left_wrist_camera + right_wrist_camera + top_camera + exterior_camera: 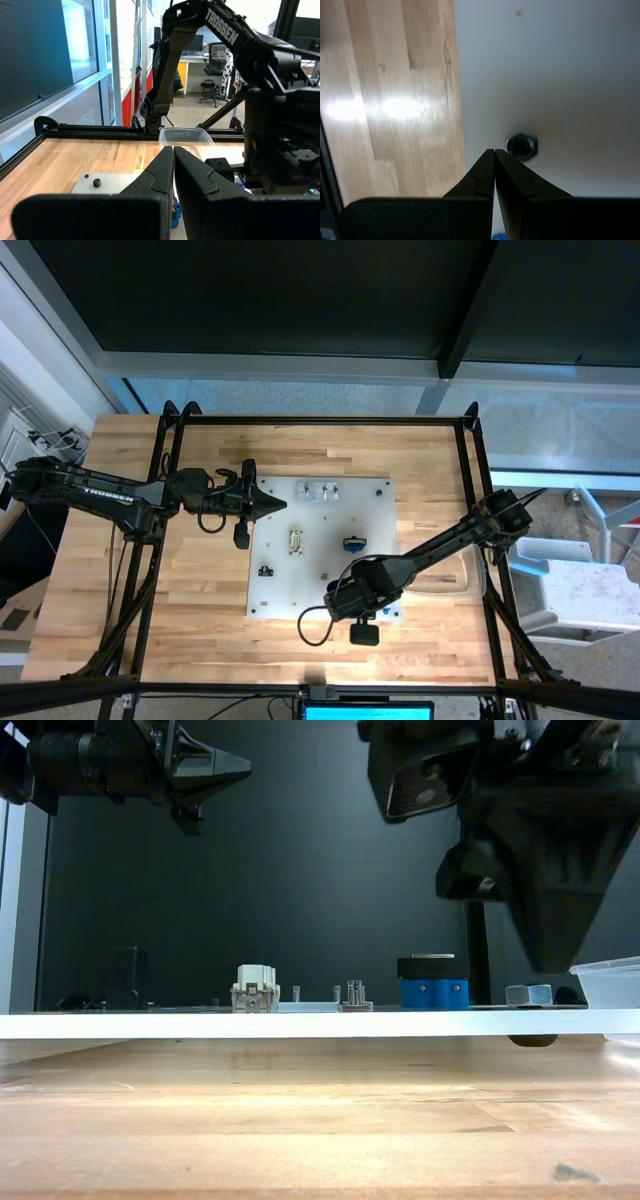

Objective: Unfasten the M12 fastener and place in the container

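Nut sits on the board, near right, outside the tray — on its stud or not, I cannot tell. Right hand hovers just beside it, pressed together, empty; left hand — pressed together too — hangs over the board's far left.

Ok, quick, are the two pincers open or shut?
Left pincer: shut, empty, raised over the board on its left side.
Right pincer: shut, empty, above the board near the nut.
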`<move>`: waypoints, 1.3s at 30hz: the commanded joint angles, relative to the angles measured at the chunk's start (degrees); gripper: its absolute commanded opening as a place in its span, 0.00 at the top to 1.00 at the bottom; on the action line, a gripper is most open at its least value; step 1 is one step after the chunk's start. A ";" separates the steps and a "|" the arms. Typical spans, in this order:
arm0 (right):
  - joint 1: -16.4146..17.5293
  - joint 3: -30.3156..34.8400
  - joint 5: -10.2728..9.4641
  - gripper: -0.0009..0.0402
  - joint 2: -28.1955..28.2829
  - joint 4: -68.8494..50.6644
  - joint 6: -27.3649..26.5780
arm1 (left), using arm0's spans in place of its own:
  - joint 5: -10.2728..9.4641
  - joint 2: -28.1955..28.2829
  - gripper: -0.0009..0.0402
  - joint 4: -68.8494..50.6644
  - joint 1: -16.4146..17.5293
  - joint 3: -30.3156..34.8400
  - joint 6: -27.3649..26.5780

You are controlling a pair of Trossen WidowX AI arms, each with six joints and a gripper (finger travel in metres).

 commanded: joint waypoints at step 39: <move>0.63 0.15 11.58 0.98 -2.89 -7.48 5.81 | 0.00 -0.04 0.98 -0.92 0.00 0.00 0.02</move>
